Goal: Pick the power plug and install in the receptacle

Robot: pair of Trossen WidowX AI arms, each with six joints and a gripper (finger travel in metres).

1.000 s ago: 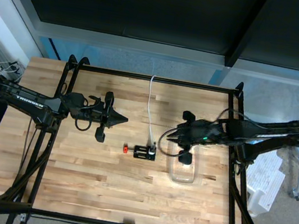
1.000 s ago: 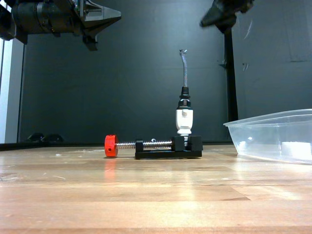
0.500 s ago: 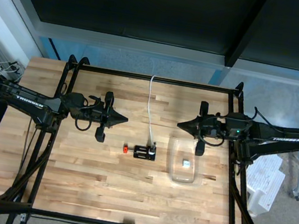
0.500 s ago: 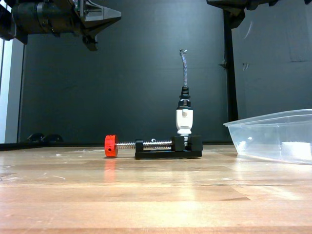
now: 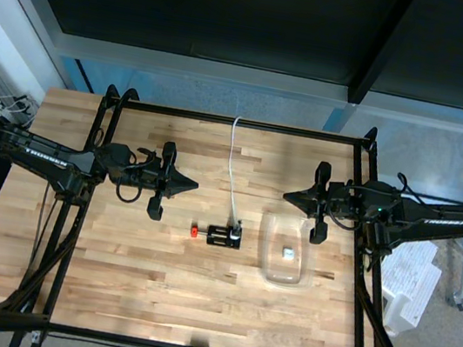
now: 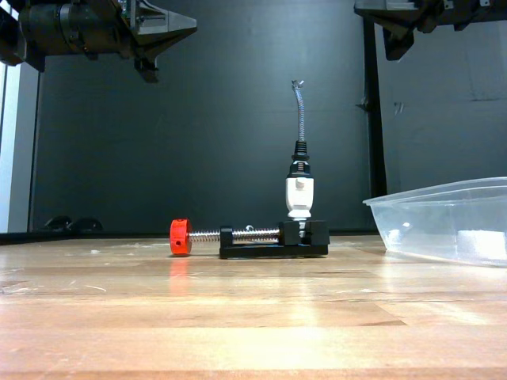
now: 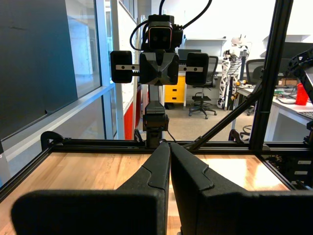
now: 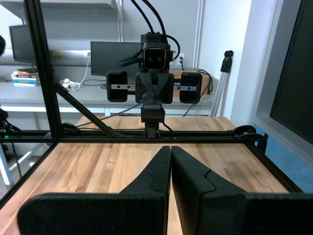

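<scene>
Power plug (image 6: 299,164) in receptacle (image 6: 299,194), well below left hand (image 5: 192,186) and right hand (image 5: 288,197).

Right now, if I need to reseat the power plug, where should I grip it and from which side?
Take the power plug by its black body, just above the white receptacle, probably from straight above, astride its thin tail: it stands upright in the vise. Left gripper and right gripper hover shut, high at either side.
</scene>
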